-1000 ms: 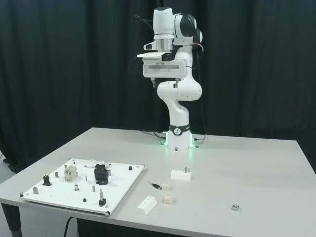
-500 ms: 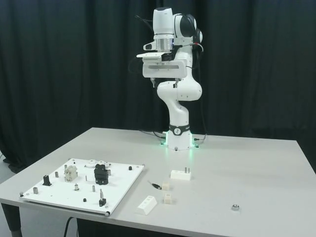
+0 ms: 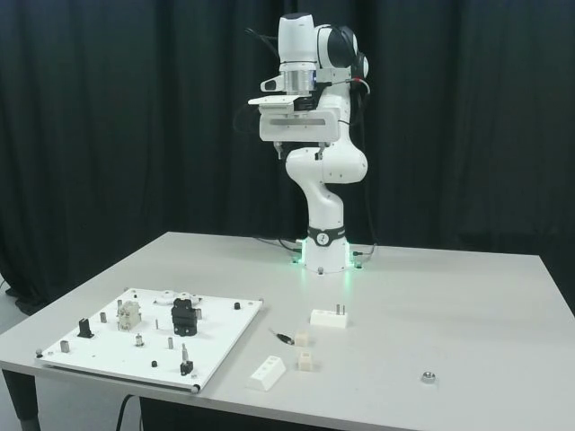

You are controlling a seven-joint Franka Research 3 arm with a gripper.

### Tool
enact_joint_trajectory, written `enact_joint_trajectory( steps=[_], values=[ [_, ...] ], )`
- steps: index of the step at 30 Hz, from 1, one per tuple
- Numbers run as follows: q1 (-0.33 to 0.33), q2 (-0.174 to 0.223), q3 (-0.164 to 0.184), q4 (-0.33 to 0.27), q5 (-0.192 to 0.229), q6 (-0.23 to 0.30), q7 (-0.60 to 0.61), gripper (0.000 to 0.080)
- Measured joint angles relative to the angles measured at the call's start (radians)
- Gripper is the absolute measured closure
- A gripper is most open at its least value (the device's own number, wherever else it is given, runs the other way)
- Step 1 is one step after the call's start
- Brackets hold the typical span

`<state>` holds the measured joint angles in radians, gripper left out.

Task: Pick round peg 2.

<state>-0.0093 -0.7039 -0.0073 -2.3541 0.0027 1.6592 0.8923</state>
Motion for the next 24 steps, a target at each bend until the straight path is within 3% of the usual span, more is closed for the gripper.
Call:
enact_joint_trajectory(
  steps=[24],
  values=[
    [0.000, 0.000, 0.000, 0.000, 0.000, 0.002, 0.009, 0.0003]
  ],
)
